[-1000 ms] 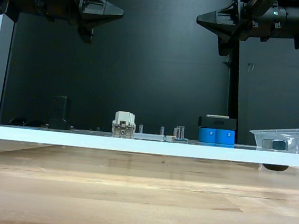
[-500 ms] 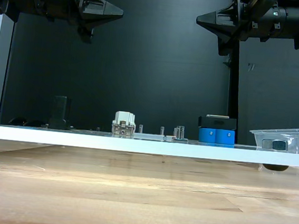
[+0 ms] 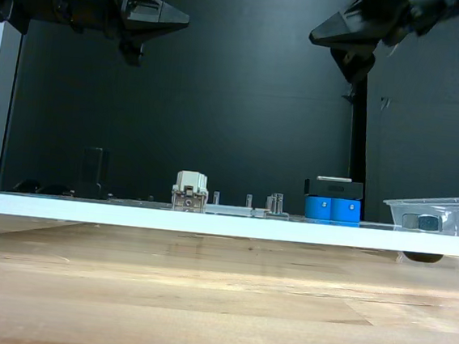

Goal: Unfasten the M12 nut and place it in the container

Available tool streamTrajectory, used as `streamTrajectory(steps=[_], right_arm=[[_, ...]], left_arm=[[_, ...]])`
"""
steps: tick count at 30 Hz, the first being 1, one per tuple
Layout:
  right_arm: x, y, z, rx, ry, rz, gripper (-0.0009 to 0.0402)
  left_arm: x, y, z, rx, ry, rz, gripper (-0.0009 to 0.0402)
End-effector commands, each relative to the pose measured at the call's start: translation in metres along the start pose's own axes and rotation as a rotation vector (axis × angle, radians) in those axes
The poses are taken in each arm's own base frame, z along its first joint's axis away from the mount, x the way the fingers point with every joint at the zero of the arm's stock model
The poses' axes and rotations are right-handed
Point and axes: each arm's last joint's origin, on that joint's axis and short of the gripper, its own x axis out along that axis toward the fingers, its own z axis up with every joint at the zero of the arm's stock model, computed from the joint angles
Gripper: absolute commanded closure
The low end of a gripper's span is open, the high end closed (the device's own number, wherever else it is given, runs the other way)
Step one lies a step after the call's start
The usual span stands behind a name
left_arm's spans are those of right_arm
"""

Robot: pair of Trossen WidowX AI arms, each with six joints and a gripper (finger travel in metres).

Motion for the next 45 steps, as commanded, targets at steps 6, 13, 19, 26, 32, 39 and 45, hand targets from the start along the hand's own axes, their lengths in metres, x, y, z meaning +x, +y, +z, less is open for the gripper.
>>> streamTrajectory(steps=[6, 13, 19, 26, 32, 39, 45], right_arm=[[0.017, 0.046, 0.013, 0.146, 0.287, -0.054, 0.0394], [0.042, 0.077, 0.017, 0.285, 0.554, -0.184, 0.0393], [0.066, 0.096, 0.021, 0.459, 0.686, -0.281, 0.0393], [0.089, 0.106, 0.014, 0.596, 0.804, -0.365, 0.0393], [0.104, 0.108, -0.001, 0.618, 0.904, -0.395, 0.0361], [0.119, 0.107, -0.015, 0.606, 0.941, -0.436, 0.0264], [0.123, 0.106, -0.02, 0.482, 0.955, -0.405, 0.0173]], left_arm=[[0.0, 0.0, 0.0, 0.0, 0.0, 0.0, 0.0393], [0.0, 0.0, 0.0, 0.0, 0.0, 0.0, 0.0393], [0.0, 0.0, 0.0, 0.0, 0.0, 0.0, 0.0393], [0.0, 0.0, 0.0, 0.0, 0.0, 0.0, 0.0393], [0.0, 0.0, 0.0, 0.0, 0.0, 0.0, 0.0393], [0.0, 0.0, 0.0, 0.0, 0.0, 0.0, 0.0393], [0.0, 0.0, 0.0, 0.0, 0.0, 0.0, 0.0393]])
